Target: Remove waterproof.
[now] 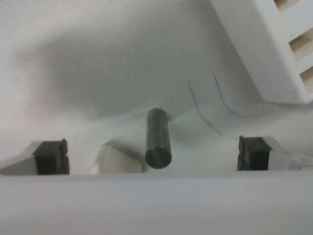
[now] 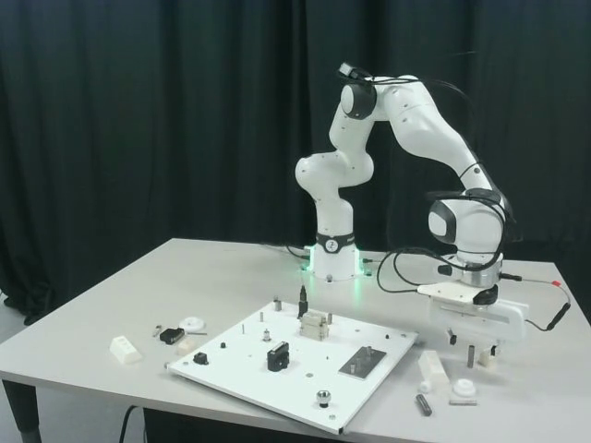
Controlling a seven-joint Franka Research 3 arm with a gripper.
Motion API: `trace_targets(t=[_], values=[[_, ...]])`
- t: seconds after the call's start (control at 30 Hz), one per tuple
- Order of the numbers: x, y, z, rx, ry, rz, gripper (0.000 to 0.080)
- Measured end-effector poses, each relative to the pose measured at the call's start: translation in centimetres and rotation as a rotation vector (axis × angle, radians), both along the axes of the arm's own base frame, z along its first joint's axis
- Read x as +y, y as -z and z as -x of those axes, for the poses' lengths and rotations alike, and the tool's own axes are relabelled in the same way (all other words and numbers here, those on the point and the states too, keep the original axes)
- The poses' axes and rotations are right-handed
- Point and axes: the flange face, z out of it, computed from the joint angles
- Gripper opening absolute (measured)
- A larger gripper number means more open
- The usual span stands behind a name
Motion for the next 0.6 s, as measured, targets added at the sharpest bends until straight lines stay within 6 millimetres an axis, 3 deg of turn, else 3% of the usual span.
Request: trace_targets(t=[0.03, 0.6], values=[[0.0, -0.1, -0.1, 0.002, 0.0, 0.002, 0.077], [0.4, -1.7, -0.9, 0.014, 0.002, 0.03, 0.08]])
